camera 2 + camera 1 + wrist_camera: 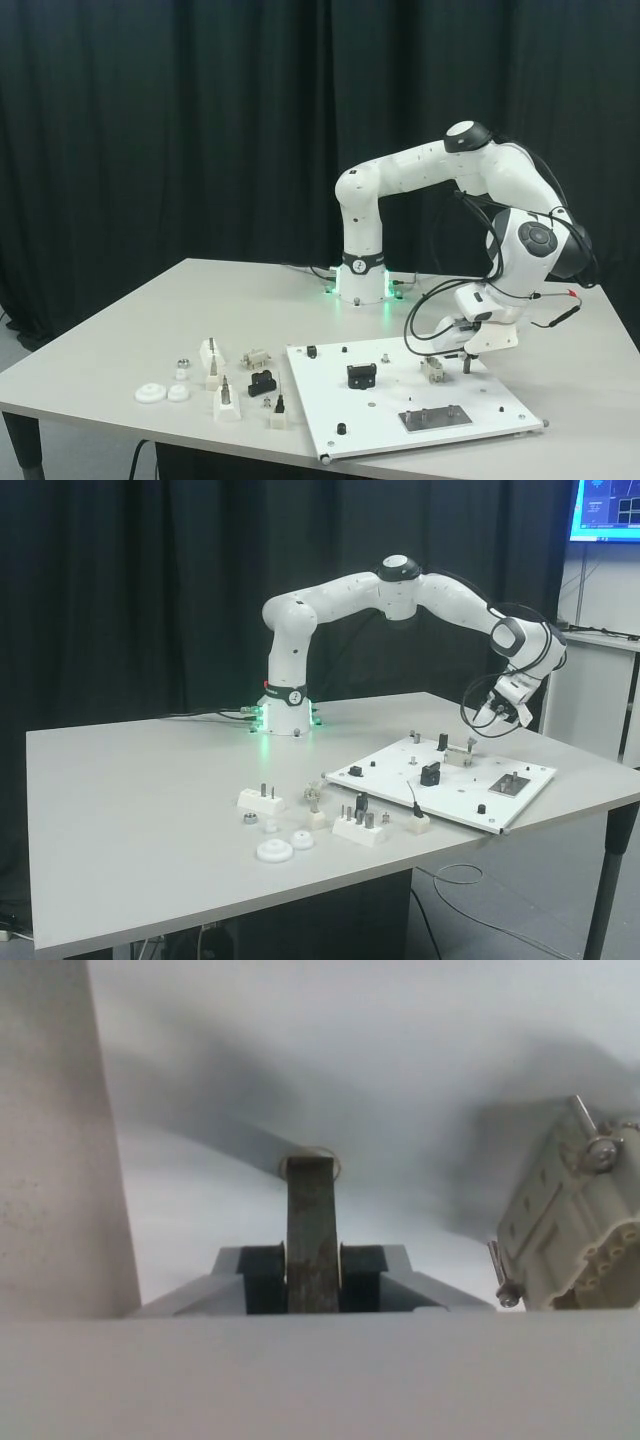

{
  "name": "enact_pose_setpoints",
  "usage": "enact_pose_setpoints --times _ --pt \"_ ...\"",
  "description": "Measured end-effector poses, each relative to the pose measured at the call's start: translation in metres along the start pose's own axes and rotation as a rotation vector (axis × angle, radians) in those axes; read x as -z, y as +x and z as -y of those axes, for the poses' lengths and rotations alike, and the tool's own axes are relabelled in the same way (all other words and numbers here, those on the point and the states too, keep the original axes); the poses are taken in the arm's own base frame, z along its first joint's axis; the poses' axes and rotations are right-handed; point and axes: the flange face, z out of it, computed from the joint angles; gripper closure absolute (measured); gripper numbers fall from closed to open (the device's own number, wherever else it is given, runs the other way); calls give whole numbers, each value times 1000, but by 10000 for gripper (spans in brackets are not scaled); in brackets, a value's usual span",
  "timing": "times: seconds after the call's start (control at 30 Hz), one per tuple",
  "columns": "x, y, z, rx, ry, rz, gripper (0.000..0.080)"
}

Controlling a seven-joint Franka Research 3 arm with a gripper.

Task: Insert square peg 3.

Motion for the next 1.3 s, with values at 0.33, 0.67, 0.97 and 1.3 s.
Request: enact_pose_setpoints --times 0.33,0.67,0.97,1.3 --pt "0 1 -1 8 0 1 691" --pt "0 1 -1 40 4 3 691" --pt "-1 3 -4 45 20 11 691" --pt "-1 5 -11 22 55 28 691"
